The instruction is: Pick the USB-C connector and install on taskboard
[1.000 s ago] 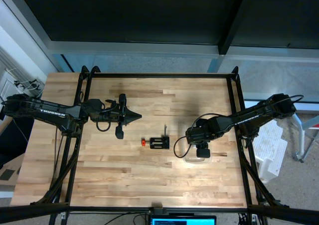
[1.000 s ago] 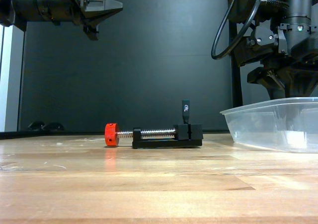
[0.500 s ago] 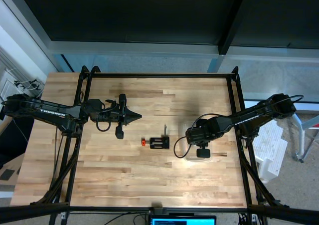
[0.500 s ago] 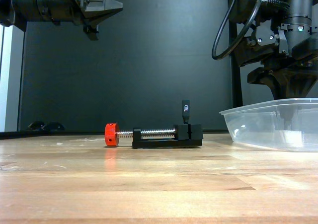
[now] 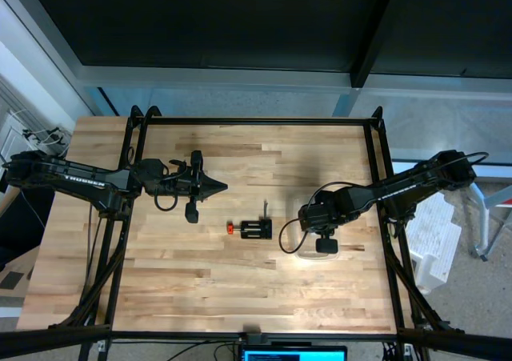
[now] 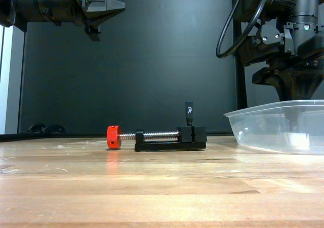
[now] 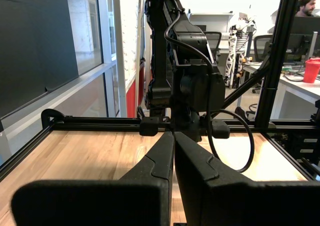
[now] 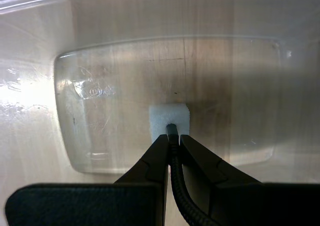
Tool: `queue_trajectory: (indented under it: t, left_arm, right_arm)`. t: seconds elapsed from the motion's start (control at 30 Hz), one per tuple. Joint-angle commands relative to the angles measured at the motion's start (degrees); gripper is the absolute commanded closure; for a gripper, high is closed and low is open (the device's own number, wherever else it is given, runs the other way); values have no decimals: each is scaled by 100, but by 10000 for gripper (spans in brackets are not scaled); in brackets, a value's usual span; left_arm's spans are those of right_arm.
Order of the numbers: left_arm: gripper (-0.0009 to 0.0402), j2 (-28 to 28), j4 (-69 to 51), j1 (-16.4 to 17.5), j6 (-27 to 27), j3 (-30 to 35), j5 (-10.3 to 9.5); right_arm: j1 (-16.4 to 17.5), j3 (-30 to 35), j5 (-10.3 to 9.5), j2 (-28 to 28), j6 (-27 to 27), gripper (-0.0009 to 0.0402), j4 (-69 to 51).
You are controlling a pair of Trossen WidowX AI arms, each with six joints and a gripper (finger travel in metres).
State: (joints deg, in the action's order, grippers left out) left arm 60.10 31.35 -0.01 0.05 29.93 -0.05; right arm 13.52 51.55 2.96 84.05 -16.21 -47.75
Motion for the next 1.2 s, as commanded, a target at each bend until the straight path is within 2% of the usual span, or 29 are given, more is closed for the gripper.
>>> queue_trajectory:
  t: [0.03, 0.3, 0.7, 0.97, 1.2]
  left_arm:
    - [393, 2, 0, 0, -2, 2, 2]
    - [393, 0, 0, 0, -2, 2, 2]
    - [393, 0, 2, 0, -2, 2, 2]
    - [393, 2, 0, 0, -2, 2, 2]
    - [393, 0, 0, 2, -2, 2, 2]
  right_arm:
    - [4, 127, 0, -50, -7, 394, -203]
    - [-2, 555, 0, -210, -2, 393, -623]
    - [-2, 1628, 48, -216, 15, 393, -1768]
    - [-2, 1751, 46, -214, -7, 393, -1932]
    - [-15, 2210, 59, 195, 0, 393, -2164]
